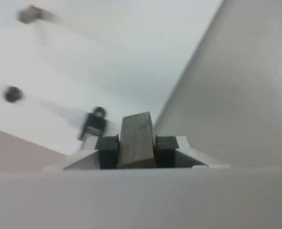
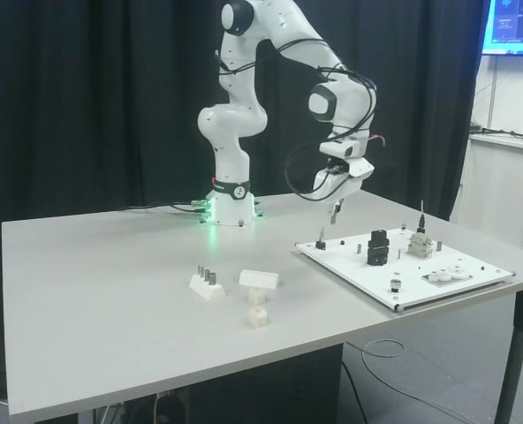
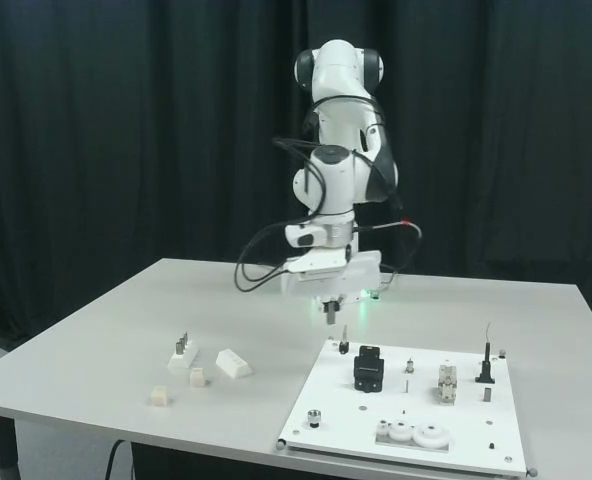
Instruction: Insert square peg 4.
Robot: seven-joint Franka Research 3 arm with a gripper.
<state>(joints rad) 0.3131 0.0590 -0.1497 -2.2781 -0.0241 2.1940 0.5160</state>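
- Square peg [image 1: 137, 140]: one, clamped between my gripper's [image 1: 137, 149] two black fingers [image 1: 107, 150]. I see its long axis running out past the fingertips; in the room views it hangs roughly upright, pointing down, in the air over the near-arm edge of the white board [image 3: 326, 405].
- Gripper [image 3: 329, 310]: one, on the white arm [image 2: 244, 115], held above the board and touching nothing on it.
- White board: one, lying flat on the grey table [image 2: 94, 274].
- On the board I count one black block [image 3: 368, 368], several thin upright pins, and two white round parts [image 3: 416, 434] near its front edge.
- White blocks on the table: a holder with small grey pegs [image 2: 208, 284], a wedge-shaped block [image 2: 259, 280], and two small cubes [image 3: 178, 386].
- Hard to make out: the peg's lower end is tiny in both room views; the wrist view's board features are smeared; the lower part of that view is blocked by the wrist housing.
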